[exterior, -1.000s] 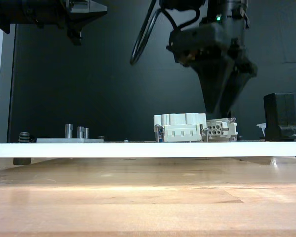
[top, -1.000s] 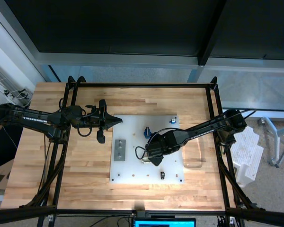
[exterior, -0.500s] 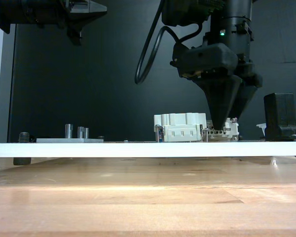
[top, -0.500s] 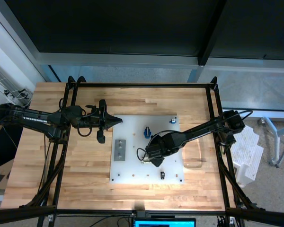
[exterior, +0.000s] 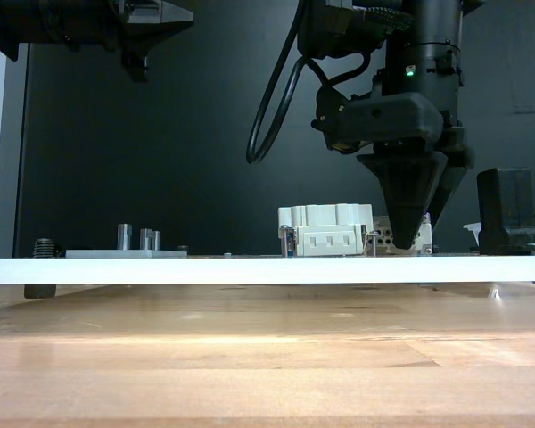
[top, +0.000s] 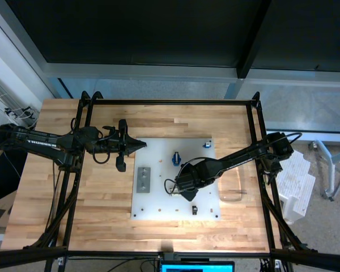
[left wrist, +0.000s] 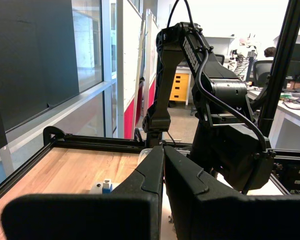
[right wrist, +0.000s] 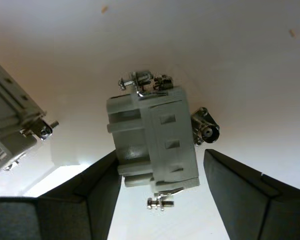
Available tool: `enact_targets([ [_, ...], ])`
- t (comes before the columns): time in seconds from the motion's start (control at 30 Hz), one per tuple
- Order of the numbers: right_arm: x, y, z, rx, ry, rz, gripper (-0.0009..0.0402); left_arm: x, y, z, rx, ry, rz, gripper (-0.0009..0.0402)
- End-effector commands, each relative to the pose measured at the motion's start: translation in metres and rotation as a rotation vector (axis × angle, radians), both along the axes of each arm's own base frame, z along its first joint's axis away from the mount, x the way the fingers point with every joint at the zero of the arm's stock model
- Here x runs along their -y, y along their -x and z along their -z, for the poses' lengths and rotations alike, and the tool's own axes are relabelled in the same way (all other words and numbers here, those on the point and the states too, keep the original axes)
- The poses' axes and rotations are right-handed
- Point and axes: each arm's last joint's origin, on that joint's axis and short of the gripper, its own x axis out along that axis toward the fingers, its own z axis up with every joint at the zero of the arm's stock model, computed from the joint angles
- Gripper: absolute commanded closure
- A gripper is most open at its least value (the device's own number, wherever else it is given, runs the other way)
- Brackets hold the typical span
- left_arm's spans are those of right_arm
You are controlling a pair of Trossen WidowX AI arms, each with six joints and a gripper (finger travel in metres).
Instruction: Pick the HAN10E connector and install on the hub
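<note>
Left hand (top: pixel 143 144) aloft, right hand (exterior: pixel 408 244) — astride connector (right wrist: pixel 152 140)

The pale grey connector (right wrist: pixel 152 142) is lying on the board (right wrist: pixel 240 50) beside the beige hub (exterior: pixel 325 230), between the right end effector's (right wrist: pixel 160 156) spread jaws.

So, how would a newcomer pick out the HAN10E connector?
On the white board, look under the right gripper, whose open fingers flank it; the left gripper hangs shut over the board's far-left corner. The HAN10E connector is the smaller pale block beside the larger hub.
</note>
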Motion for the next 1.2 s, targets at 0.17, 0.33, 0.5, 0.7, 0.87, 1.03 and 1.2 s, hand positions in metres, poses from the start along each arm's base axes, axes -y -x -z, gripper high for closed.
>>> enact_targets([
  [0.17, 0.0, -0.001, -0.002, 0.015, 0.001, -0.048, 0.0228, 0.0, 0.0, 0.0, 0.001, 0.0, 0.0, 0.0393],
  [0.33, 0.0, 0.0, -0.007, 0.022, 0.0, -0.08, 0.0265, 0.0, 0.0, 0.0, 0.001, 0.0, 0.0, 0.0393],
  [0.5, 0.0, 0.004, -0.018, 0.042, -0.018, -0.157, 0.0293, 0.0, 0.0, 0.0, 0.001, 0.0, 0.0, 0.0393],
  [0.7, 0.002, 0.013, -0.044, 0.108, -0.027, -0.258, 0.0305, 0.0, 0.0, 0.0, 0.001, 0.0, 0.0, 0.0393],
  [0.87, 0.009, 0.022, -0.069, 0.165, -0.092, -0.344, 0.0305, 0.0, 0.0, 0.0, 0.001, 0.0, 0.0, 0.0393],
  [1.03, 0.016, 0.028, -0.088, 0.179, -0.073, -0.484, 0.0303, 0.0, 0.0, 0.0, 0.001, 0.0, 0.0, 0.0393],
  [1.2, 0.022, 0.023, -0.104, 0.211, -0.038, -0.585, 0.0298, 0.0, 0.0, 0.0, 0.001, 0.0, 0.0, 0.0393],
])
